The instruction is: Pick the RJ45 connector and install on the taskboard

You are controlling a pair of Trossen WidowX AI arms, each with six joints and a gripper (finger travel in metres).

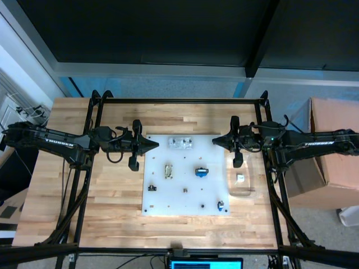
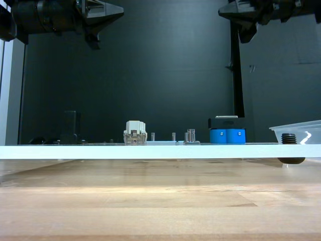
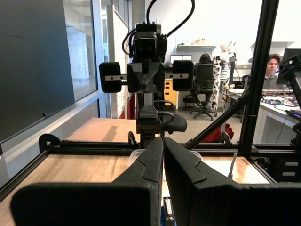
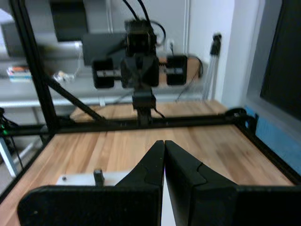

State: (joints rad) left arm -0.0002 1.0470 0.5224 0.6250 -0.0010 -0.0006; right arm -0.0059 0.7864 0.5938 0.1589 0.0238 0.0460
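My left gripper (image 1: 156, 144) hangs high over the white board's (image 1: 168, 202) far left edge. In its wrist view its fingers (image 3: 150, 160) are shut with nothing between them. My right gripper (image 1: 217, 140) hangs high over the board's far right edge, also shut on nothing (image 4: 164, 150). The blue jack (image 1: 222, 206) at the near right corner carries a small grey-dark piece on top. I cannot tell whether that piece is the connector. The white block (image 1: 240, 177) in the clear tray (image 1: 251, 190) looks pale, with no cable running off it.
The board also holds a clear part (image 1: 182, 143) at the far edge, a pale connector block (image 1: 168, 171) and a blue part (image 1: 201, 172) mid-board. A cardboard box (image 1: 331, 151) stands off the table's right side. A black frame (image 1: 179, 101) surrounds the table.
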